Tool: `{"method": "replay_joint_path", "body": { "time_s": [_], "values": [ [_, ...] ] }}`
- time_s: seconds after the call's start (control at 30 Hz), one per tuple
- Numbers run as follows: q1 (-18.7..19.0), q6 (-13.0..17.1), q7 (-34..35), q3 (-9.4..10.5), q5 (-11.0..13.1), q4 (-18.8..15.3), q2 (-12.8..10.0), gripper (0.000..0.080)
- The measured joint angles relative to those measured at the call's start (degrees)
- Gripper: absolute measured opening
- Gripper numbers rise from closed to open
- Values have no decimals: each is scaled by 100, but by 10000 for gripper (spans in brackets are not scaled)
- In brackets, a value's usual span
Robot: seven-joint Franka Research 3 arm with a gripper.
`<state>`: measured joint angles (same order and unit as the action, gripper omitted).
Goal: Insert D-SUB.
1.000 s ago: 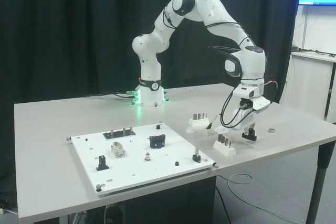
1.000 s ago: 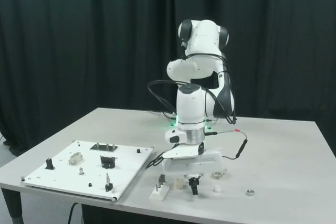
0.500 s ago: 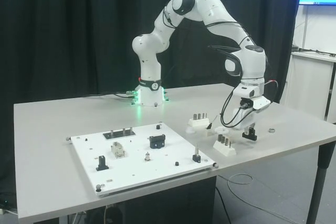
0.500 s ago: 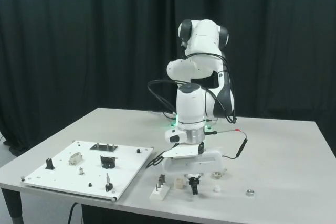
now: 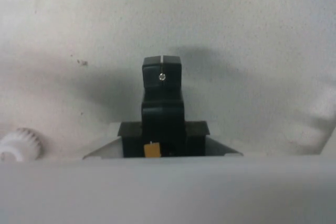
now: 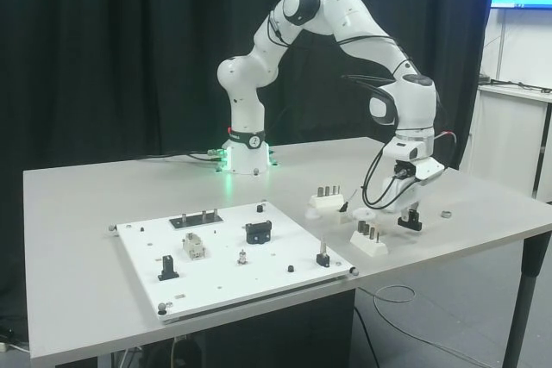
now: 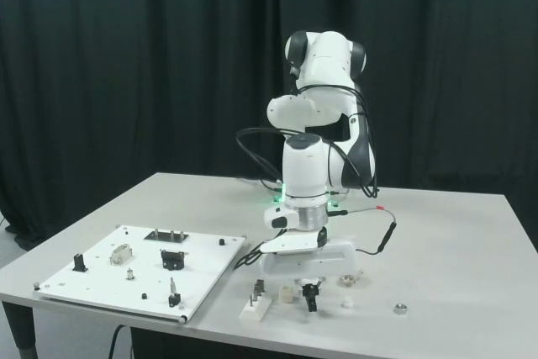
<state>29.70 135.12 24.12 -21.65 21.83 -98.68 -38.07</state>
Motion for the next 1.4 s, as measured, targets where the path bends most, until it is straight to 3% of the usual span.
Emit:
{"method": "replay_joint_path", "body": {
  "time_s": [0.57,0.73,1.1,1.4],
  "values": [
    [0,-24,-24,0,-20,0,33,155],
    [0,-81,-286,-14,-167,0,93,155],
    [0,-395,-423,-208,-332,-5,331,155],
    [-2,-756,-593,-408,-617,-31,593,155]
  ]
}}
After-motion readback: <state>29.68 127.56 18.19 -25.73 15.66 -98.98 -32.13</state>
